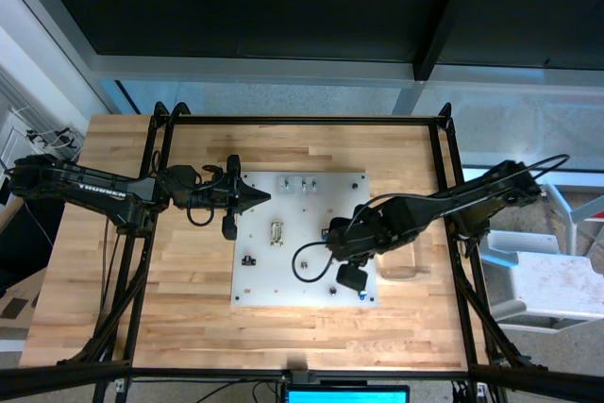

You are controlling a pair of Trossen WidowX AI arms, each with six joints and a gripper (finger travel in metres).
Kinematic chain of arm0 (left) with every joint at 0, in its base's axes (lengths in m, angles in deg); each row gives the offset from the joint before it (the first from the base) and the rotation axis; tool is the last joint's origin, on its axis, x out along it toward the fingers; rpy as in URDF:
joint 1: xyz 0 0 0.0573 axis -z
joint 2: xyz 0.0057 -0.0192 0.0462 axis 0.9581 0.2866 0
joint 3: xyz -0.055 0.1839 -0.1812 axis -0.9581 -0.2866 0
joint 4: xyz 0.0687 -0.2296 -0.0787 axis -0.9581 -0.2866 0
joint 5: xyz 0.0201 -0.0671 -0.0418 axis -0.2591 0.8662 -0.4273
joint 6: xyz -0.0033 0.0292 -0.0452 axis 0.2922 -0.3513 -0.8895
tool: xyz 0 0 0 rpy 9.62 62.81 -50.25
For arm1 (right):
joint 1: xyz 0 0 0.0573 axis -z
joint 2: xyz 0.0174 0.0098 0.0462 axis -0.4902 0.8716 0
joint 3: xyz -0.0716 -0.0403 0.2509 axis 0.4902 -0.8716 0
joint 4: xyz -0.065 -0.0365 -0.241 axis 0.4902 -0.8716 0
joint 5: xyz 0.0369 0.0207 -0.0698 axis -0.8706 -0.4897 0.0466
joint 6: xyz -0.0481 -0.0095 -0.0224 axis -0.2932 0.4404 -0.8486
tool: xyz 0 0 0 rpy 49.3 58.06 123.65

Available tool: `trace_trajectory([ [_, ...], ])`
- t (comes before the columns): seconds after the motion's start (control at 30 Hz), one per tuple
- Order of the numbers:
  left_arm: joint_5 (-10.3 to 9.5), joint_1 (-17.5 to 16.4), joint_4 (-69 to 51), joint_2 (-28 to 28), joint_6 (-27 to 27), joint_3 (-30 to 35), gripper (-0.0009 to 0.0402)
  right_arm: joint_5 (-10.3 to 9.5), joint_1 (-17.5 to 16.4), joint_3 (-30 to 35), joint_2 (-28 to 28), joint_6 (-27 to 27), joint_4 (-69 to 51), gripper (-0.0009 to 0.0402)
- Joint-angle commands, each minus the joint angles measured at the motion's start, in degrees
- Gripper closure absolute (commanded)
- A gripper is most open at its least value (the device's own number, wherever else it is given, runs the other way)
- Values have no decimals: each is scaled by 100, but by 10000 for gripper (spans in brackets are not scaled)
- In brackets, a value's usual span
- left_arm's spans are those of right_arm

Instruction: Unfasten the M12 fastener and place in the container

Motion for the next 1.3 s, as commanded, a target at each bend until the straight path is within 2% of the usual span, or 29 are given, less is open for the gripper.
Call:
trace_trajectory([
  [0.03,2,0,4,2,0,2,393,-114,-79,348,345,275,-251,393],
  [0.23,2,0,4,2,0,2,393,-444,-212,953,953,728,-767,393],
  [0.47,2,0,4,2,0,2,393,-459,-262,1528,1523,1176,-1154,393],
  [0.7,2,0,4,2,0,2,393,-496,-299,1578,1856,1414,-1156,382],
  [0.83,2,0,4,2,0,2,393,-492,-352,1578,1985,1432,-1137,342],
  [1.17,2,0,2,2,0,2,393,-450,-428,1567,2240,1606,-964,199],
  [1.3,2,0,2,2,0,2,393,-435,-476,1563,2323,1648,-946,160],
])
